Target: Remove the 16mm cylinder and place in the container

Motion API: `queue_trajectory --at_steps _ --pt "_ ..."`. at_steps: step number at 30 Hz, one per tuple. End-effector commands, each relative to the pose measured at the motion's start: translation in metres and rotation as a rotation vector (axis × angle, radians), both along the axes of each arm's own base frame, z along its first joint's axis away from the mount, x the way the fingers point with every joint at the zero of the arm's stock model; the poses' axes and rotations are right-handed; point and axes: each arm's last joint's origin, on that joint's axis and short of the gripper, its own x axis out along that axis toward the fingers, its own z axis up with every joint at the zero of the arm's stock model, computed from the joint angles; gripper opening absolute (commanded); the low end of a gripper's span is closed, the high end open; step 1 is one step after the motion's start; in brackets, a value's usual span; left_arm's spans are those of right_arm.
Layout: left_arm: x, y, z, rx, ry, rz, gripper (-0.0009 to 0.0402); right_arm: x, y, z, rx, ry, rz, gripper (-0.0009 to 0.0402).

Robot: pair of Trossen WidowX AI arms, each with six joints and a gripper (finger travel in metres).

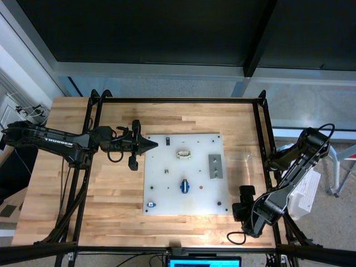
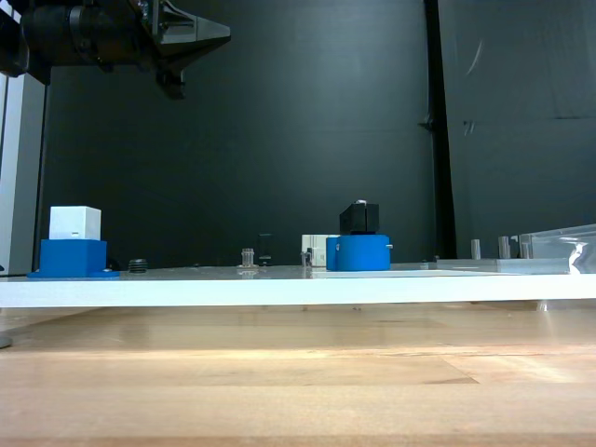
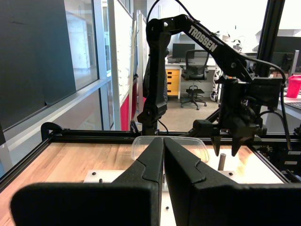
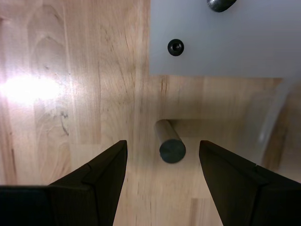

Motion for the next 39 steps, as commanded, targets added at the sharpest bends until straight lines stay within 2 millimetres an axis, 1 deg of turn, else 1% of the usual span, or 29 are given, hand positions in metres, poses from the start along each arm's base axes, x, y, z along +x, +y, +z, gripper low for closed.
queue_trajectory --at_steps 1,10,24,29,33,39 --pt "0.000 0.000 0.000 0.000 0.000 0.000 0.0000 -0.001 0.000 -0.005 0.009 -0.010 0.000 0.0209" --pt "0.000 0.000 0.000 0.000 0.000 0.000 0.0000 -0.001 -0.003 -0.010 -0.013 -0.025 -0.003 0.0167" --pt "0.000 0.000 0.000 0.000 0.000 0.000 0.0000 -0.002 -0.004 -0.009 -0.007 -0.027 0.002 0.0052" --pt "0.000 0.000 0.000 0.000 0.000 0.000 0.0000 -0.003 -0.004 -0.006 0.003 -0.030 0.002 0.0020" --pt "0.000 0.000 0.000 0.000 0.000 0.000 0.0000 -0.005 -0.008 0.005 0.030 -0.044 0.002 0.0006" --pt "0.000 0.000 0.000 0.000 0.000 0.000 0.0000 -0.009 -0.016 0.036 0.027 -0.045 -0.002 0.0000"
